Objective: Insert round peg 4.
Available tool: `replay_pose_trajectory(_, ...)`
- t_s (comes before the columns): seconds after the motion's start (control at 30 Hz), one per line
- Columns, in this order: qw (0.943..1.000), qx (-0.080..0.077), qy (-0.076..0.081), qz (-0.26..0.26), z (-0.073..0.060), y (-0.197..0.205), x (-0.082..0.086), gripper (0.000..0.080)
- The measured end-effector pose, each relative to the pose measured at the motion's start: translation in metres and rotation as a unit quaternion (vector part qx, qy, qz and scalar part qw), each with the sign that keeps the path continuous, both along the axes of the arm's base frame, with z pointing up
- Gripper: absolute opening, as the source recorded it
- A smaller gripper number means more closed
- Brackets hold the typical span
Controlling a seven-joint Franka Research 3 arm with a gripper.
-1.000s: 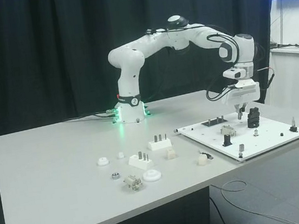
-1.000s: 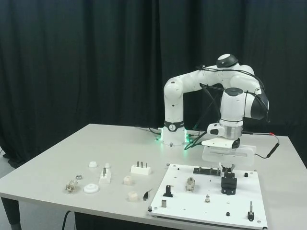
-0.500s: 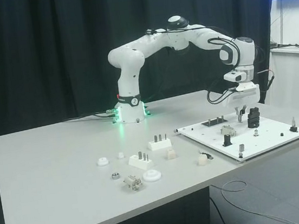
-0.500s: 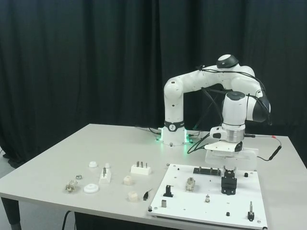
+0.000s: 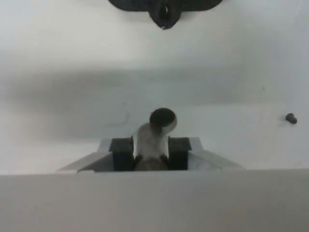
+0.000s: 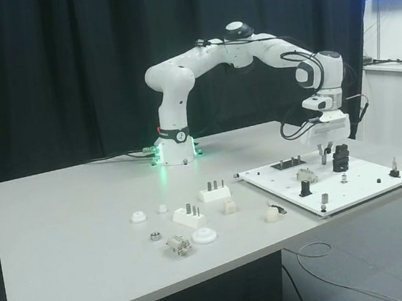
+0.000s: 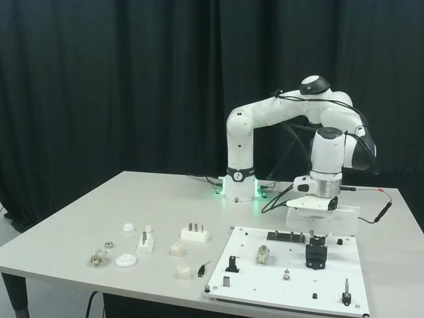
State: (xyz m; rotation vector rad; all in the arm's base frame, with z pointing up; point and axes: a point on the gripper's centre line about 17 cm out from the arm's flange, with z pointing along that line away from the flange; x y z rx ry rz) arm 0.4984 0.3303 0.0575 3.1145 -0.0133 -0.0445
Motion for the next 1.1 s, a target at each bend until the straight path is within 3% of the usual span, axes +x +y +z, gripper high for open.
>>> replay_pose_trajectory(0.33, 0.9999, -0.011, -0.008, 0.0, -0.0007, -0.0057, 0.0025, 0.0149)
replay_pose_trajectory(1.1, 0.9997, -0.014, -0.02, -0.006, -0.0021, -0.0061, 0.0063, 0.0149)
